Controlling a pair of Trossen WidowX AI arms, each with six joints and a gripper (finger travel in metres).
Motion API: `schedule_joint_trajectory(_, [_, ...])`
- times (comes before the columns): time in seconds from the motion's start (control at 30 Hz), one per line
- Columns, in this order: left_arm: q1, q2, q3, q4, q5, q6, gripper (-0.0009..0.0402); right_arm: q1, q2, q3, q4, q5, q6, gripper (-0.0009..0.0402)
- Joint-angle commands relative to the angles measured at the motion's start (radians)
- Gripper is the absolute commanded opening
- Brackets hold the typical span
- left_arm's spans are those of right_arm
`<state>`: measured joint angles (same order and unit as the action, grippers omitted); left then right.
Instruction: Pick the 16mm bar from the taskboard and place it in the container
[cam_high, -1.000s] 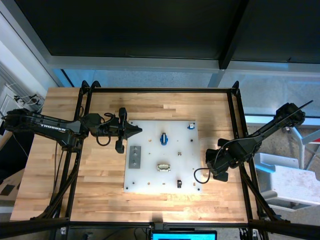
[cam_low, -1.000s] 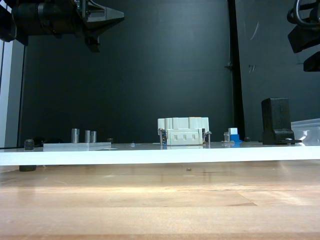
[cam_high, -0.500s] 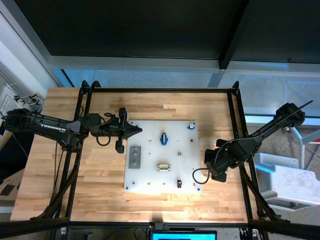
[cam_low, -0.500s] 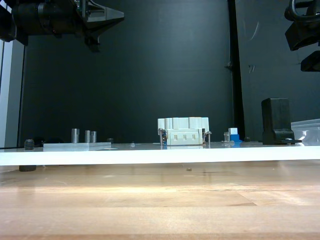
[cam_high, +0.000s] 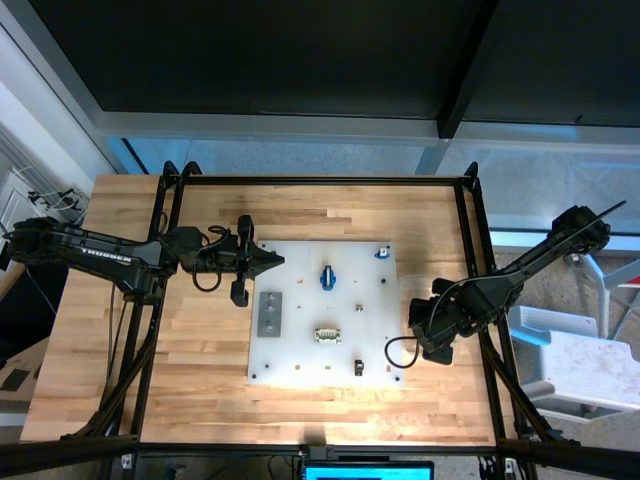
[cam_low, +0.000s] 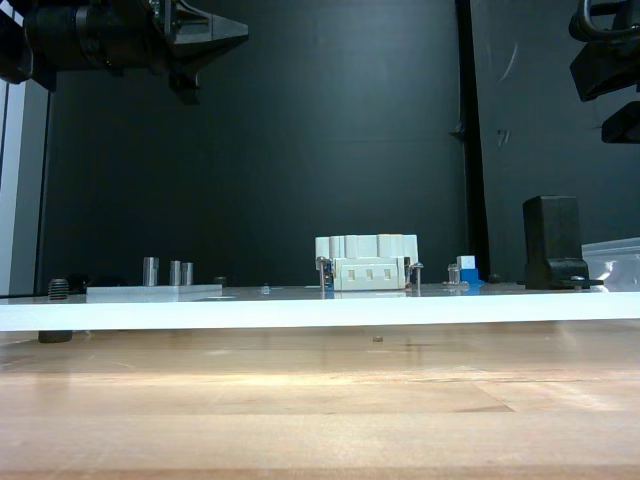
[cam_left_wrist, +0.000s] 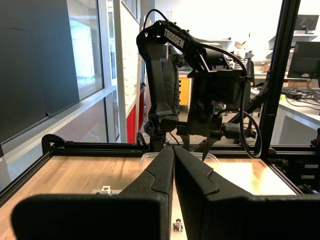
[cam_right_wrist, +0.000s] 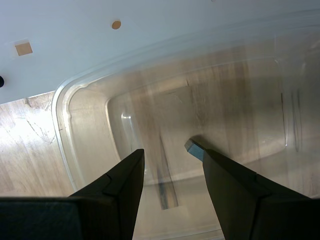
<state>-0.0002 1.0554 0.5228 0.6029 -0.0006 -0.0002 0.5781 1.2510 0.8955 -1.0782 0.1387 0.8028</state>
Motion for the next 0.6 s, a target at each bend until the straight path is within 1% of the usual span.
schedule_joint_trajectory(0.03, [0.000,0.000,0.000,0.000,0.000,0.000,0.0000,0.000,0.000,0.001,0.004,0.000,0.001,0.0161])
schedule_joint_trajectory(0.6, [0.000,0.000,0.000,0.000,0.000,0.000,0.0000,0.000,0.000,0.001,0.016,0.000,0.000,0.0160])
